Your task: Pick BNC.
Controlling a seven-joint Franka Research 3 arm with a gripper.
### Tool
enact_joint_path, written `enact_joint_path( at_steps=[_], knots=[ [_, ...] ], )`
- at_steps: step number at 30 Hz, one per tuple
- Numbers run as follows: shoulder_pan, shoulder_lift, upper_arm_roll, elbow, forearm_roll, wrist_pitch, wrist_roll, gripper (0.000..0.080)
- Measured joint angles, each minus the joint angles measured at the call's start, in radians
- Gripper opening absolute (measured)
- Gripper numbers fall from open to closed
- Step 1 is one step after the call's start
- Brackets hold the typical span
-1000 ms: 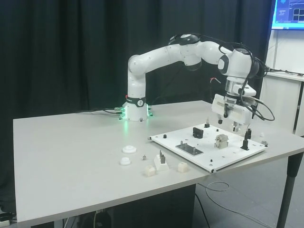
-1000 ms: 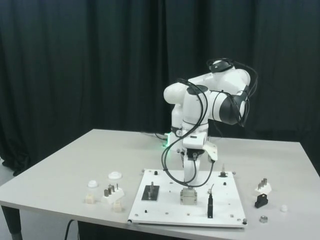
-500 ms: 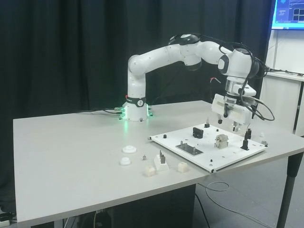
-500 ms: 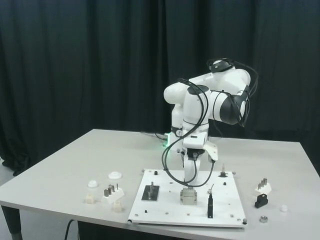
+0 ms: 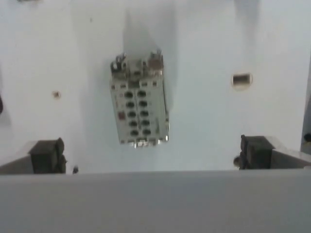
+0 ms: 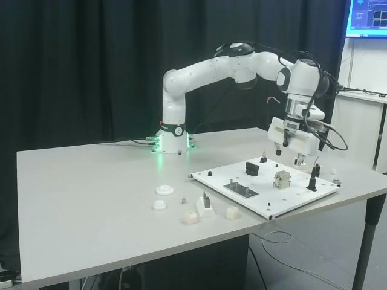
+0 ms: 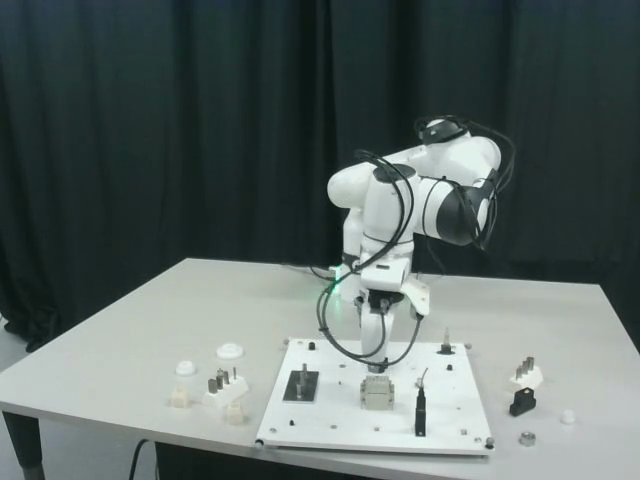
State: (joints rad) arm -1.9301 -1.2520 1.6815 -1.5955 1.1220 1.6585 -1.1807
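Observation:
My gripper (image 6: 289, 157) hangs open a little above the white board (image 6: 302, 194), with nothing between its fingers. In the wrist view both black fingertips (image 5: 47, 156) stand wide apart, and a grey multi-pin connector (image 5: 140, 104) sits on the board below the gap. The same connector (image 7: 376, 393) lies under the gripper (image 7: 376, 352) in the second room view. A small black connector with a thin upright pin (image 7: 445, 346) stands near the board's far corner, apart from the gripper. A taller black upright plug with a wire (image 7: 420, 411) stands near the front edge.
On the board are also a metal plate with a post (image 7: 301, 384) and a black block (image 6: 251, 167). Loose white pieces (image 6: 163, 190) and a pin holder (image 6: 205, 206) lie on the table beside the board. Small parts (image 7: 522, 400) lie at its other side.
The gripper has risen a little above the board and drifted slightly toward the arm's base. Its fingers stay open and nothing on the board has moved.

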Motion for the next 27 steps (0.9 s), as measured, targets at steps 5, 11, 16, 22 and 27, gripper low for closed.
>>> enact_joint_path(
  at_steps=[5,11,16,22,27],
  knots=[
    [-0.005,0.0,-0.017,-0.009,-0.034,0.004,-0.005,0.08],
    [-0.011,0.0,-0.039,-0.045,-0.061,0.023,-0.044,0.08],
    [-0.017,0.0,-0.053,-0.097,-0.066,0.048,-0.1,0.08],
    [-0.025,0.0,-0.06,-0.166,-0.061,0.095,-0.159,0.08],
    [-0.034,0.0,-0.06,-0.216,-0.044,0.132,-0.219,0.08]
  ],
)
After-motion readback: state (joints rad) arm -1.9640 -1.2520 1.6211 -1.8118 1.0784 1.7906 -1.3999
